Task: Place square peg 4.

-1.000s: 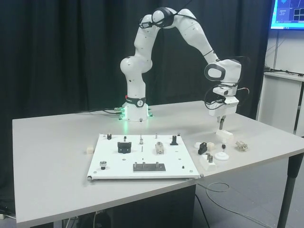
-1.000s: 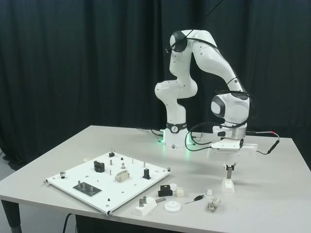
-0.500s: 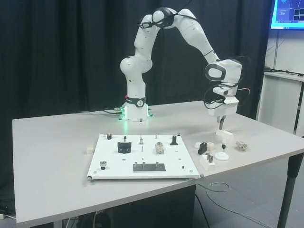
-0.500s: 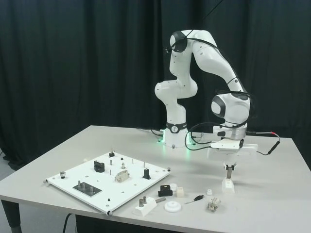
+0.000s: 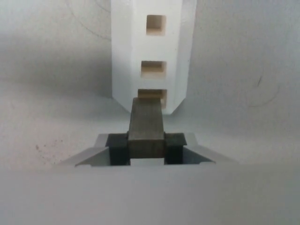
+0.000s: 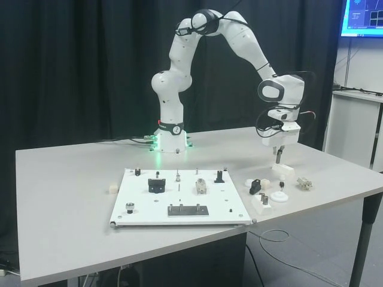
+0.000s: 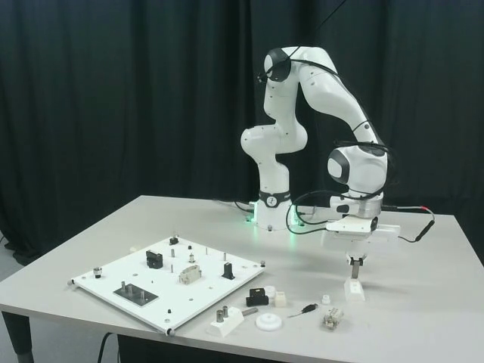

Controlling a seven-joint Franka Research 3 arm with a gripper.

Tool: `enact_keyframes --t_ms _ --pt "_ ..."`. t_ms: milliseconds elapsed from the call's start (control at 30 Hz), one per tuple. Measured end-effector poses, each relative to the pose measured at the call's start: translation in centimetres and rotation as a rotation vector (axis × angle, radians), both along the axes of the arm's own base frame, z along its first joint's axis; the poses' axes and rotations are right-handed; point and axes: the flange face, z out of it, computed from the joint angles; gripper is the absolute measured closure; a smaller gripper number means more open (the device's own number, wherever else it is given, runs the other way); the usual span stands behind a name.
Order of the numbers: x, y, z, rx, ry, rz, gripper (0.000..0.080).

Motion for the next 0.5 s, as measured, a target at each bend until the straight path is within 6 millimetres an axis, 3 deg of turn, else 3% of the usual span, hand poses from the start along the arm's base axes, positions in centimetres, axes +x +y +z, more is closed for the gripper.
enact_keyframes --t_ms 500 --pt "0.51 -0.27 0.05 -0.007 -0.009 0.018 0.0649"
